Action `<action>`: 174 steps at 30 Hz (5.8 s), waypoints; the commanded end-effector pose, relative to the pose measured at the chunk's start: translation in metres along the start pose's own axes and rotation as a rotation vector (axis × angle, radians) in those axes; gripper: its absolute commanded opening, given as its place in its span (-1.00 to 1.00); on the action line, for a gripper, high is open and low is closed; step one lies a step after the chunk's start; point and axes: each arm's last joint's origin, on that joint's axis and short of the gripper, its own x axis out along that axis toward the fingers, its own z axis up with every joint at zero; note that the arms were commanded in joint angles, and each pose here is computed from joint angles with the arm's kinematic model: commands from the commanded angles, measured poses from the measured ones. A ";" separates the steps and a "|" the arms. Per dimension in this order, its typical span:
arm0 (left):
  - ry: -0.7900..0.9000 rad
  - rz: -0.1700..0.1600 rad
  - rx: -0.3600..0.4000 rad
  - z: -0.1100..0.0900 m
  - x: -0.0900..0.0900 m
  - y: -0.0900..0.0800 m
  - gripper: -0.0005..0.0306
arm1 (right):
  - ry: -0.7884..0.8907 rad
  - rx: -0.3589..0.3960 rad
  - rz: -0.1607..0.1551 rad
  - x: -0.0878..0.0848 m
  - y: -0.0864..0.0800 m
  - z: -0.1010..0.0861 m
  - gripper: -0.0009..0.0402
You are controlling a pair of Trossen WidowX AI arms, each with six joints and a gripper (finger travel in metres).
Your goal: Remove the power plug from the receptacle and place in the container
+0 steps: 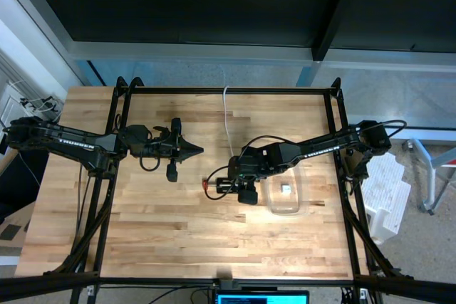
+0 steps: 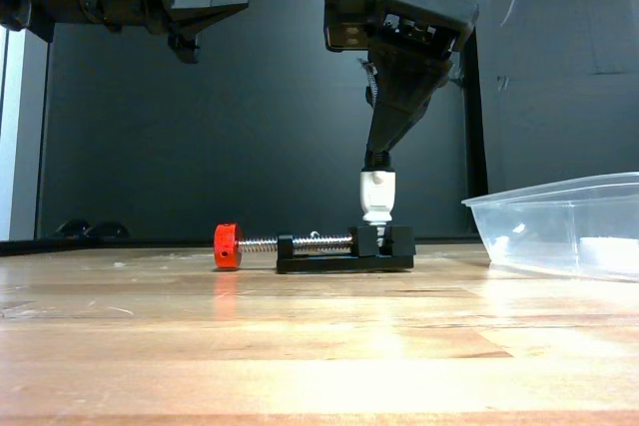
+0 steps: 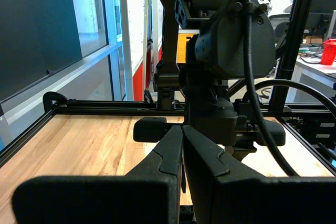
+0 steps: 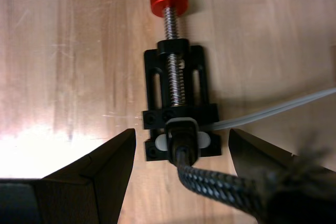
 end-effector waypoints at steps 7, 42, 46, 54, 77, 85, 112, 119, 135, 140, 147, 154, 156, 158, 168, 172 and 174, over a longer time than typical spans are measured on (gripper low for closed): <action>0.000 0.000 0.000 0.000 0.000 0.000 -0.96 | -0.003 -0.005 -0.009 0.001 -0.001 -0.001 0.20; 0.000 0.000 0.000 0.000 0.000 0.000 -0.97 | -0.018 0.000 0.006 -0.004 0.000 0.001 -0.96; 0.000 0.000 0.000 0.000 0.000 0.000 -0.97 | -0.017 0.000 0.005 -0.007 -0.001 0.003 -0.96; 0.000 0.000 0.000 0.000 0.000 0.000 -0.97 | -0.022 0.000 0.008 -0.017 -0.001 0.007 -0.96; 0.000 0.000 0.000 0.000 0.000 0.000 -0.96 | 0.010 0.001 0.056 -0.064 -0.007 -0.010 -0.96; 0.000 0.000 0.000 0.000 0.000 0.000 -0.97 | 0.052 0.029 0.054 -0.072 -0.012 -0.050 -0.96; 0.000 0.000 0.000 0.000 0.000 0.000 -0.96 | 0.158 0.073 0.041 -0.034 -0.010 -0.112 -0.58; 0.000 0.000 0.000 0.000 0.000 0.000 -0.96 | 0.150 0.096 0.042 -0.035 -0.010 -0.111 -0.25; 0.000 0.000 0.000 0.000 0.000 0.000 -0.96 | 0.115 0.111 0.054 -0.044 -0.011 -0.109 0.02; 0.000 0.000 0.000 0.000 0.000 0.000 -0.96 | -0.062 0.070 0.084 -0.065 -0.013 -0.100 -0.16; 0.000 0.000 0.000 0.000 0.000 0.000 -0.96 | -0.304 0.049 0.061 -0.089 -0.033 -0.085 -0.60; 0.000 0.000 0.000 0.000 0.000 0.000 -0.97 | -0.474 -0.018 0.034 -0.098 -0.047 -0.069 -0.94; 0.000 0.000 0.000 0.000 0.000 0.000 -0.96 | -0.528 -0.021 0.024 -0.101 -0.052 -0.065 -0.92; 0.000 0.000 0.000 0.000 0.000 0.000 -0.97 | -0.587 -0.025 0.018 -0.103 -0.055 -0.061 -0.93; 0.000 0.000 0.000 0.000 0.000 0.000 -0.97 | -0.872 -0.049 0.035 -0.108 -0.069 -0.051 -0.96; 0.000 0.000 0.000 0.000 0.000 0.000 -0.96 | -0.976 -0.043 0.046 -0.102 -0.069 -0.054 -0.96; 0.000 0.000 0.000 0.000 0.000 0.000 -0.97 | -1.015 -0.034 0.051 -0.099 -0.071 -0.056 -0.96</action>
